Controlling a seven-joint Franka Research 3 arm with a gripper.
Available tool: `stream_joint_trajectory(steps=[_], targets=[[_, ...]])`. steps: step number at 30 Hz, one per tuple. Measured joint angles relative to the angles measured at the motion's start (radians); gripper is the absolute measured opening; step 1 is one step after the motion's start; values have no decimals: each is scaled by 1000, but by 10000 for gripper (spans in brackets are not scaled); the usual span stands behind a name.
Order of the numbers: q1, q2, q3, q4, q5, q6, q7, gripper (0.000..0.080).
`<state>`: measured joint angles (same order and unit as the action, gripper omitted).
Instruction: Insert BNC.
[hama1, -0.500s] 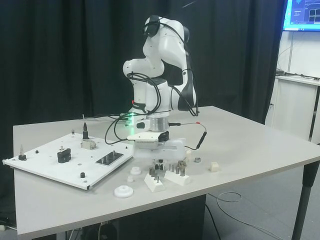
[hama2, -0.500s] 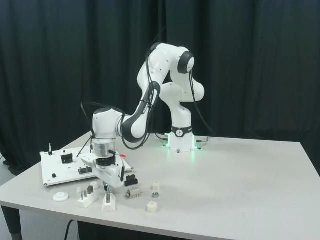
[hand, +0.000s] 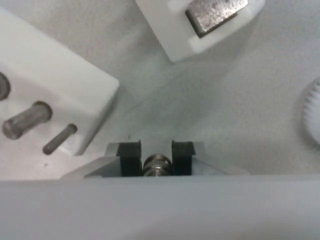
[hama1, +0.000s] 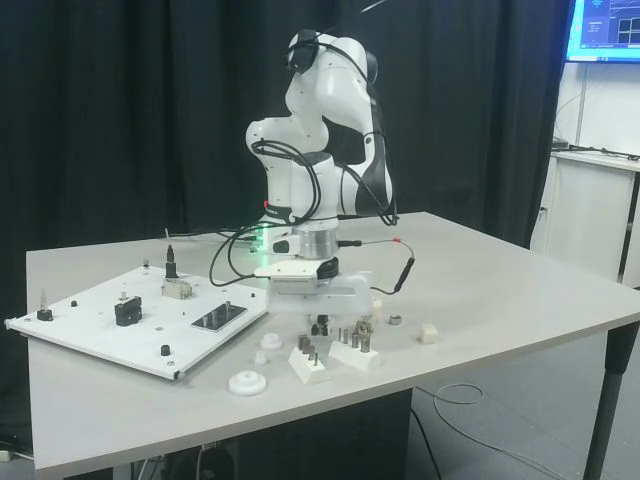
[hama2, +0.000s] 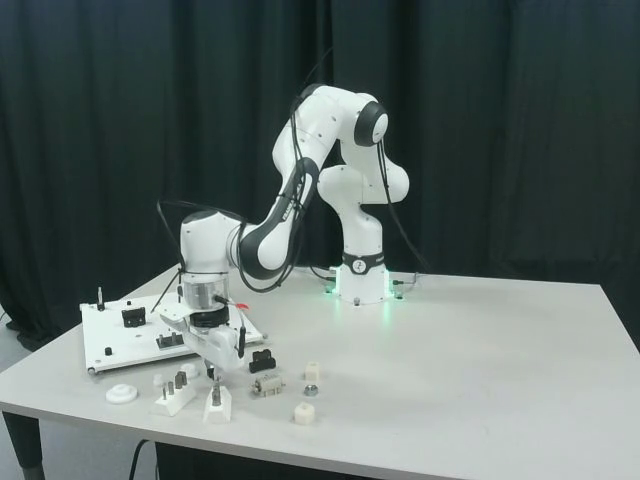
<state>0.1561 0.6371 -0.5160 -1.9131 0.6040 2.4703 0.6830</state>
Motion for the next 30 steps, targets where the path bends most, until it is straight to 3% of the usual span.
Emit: stream_joint_trajectory(steps=[30], targets=[[0, 0, -1, 13, 0, -7, 5, 125]])
